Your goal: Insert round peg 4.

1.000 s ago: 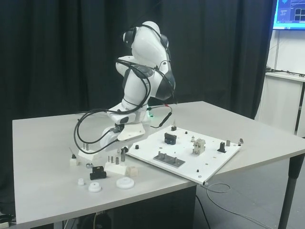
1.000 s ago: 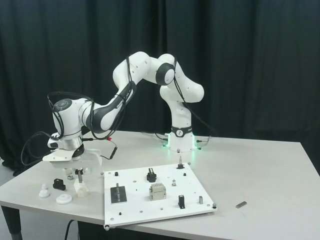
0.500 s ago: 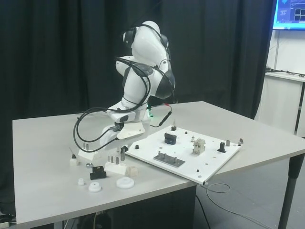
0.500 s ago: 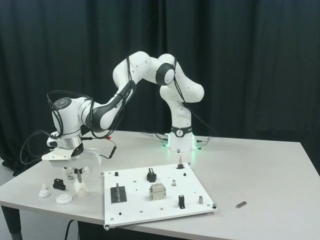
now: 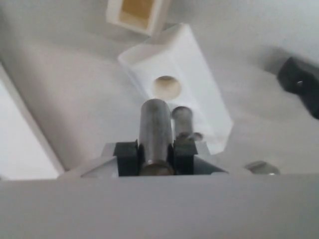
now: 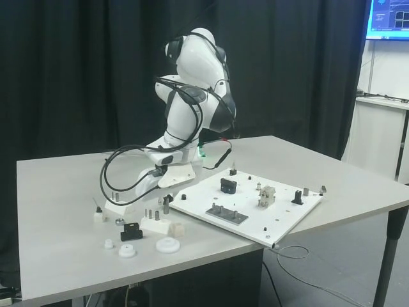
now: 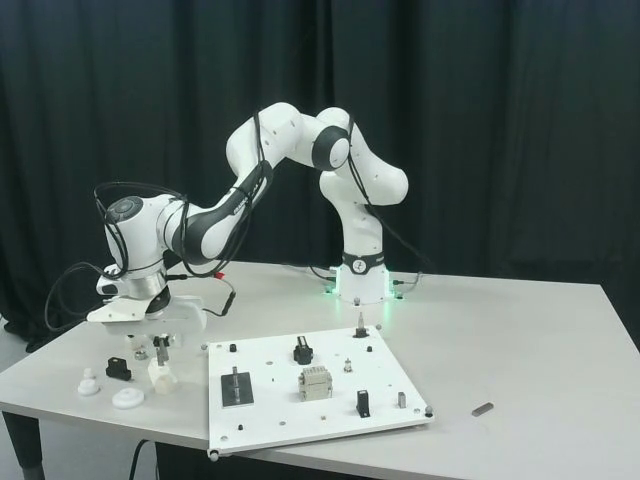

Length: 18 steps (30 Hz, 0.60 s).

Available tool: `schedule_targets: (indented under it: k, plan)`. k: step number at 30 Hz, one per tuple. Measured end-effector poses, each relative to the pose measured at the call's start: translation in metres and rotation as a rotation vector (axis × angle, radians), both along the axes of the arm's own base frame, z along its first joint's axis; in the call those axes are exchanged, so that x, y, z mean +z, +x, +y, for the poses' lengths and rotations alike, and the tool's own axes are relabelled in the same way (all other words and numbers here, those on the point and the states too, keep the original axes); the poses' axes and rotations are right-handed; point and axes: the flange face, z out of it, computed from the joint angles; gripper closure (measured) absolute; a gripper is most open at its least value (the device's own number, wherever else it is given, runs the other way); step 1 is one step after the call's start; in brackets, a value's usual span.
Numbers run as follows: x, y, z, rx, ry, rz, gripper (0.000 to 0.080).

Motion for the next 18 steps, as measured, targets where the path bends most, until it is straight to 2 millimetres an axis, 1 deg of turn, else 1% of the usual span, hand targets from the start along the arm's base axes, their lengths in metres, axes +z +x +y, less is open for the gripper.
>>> schedule_targets:
  k: [10,18]
  plan:
    - [0.006,-0.006,0.023,-0.068,0.059,0.075,0.0656]
    - [0.014,-0.011,0.048,-0.113,0.082,0.119,0.0656]
